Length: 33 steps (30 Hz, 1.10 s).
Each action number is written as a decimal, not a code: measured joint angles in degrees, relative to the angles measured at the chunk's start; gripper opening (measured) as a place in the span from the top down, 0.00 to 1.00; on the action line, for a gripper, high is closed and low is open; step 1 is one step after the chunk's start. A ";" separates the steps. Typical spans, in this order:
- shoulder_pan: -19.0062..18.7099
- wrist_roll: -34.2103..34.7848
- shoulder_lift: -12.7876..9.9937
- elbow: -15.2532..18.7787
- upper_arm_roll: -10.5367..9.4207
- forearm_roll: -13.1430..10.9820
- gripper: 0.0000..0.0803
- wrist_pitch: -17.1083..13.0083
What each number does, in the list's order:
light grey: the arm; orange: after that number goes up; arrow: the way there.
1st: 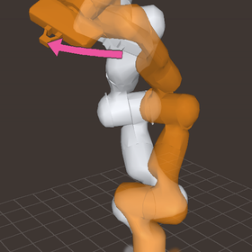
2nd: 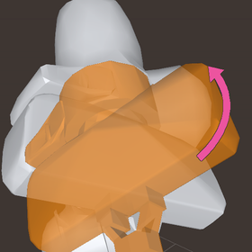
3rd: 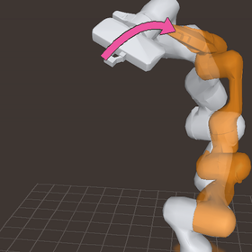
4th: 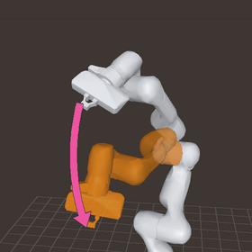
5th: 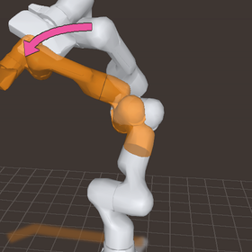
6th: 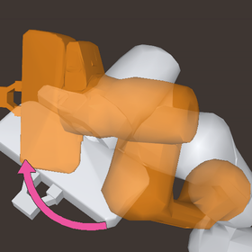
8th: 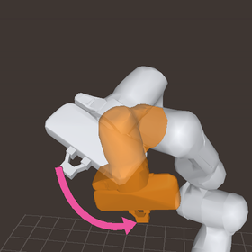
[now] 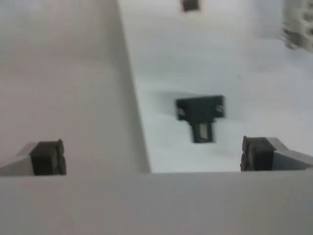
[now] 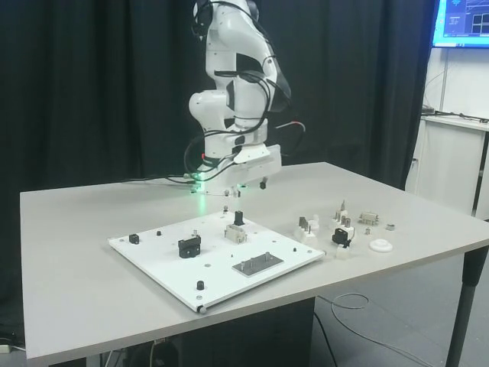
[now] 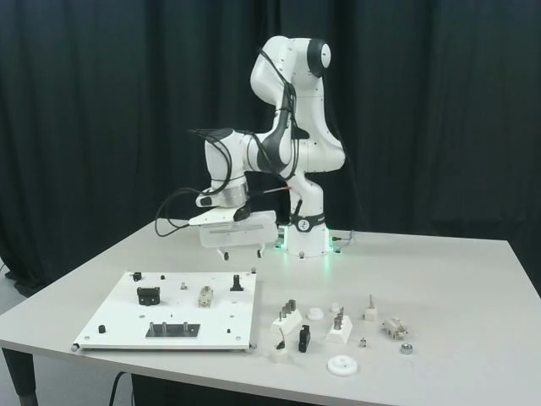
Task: Pick waterproof.
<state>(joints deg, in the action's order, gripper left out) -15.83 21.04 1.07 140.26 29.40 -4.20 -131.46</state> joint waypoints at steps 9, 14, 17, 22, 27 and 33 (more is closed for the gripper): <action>-3.79 7.97 0.01 -0.87 -2.08 -1.05 0.00 -0.25; -5.91 12.01 0.01 -1.36 -3.35 -1.05 0.00 -0.70; -7.07 13.75 0.00 -1.61 -4.13 -1.05 0.00 -0.95; -8.87 14.13 0.00 -2.10 -5.26 -1.03 0.00 -1.43; -10.52 13.64 0.00 -2.59 -6.56 -0.66 0.00 -2.47; -12.42 11.12 0.00 -2.94 -8.40 0.36 0.00 -4.64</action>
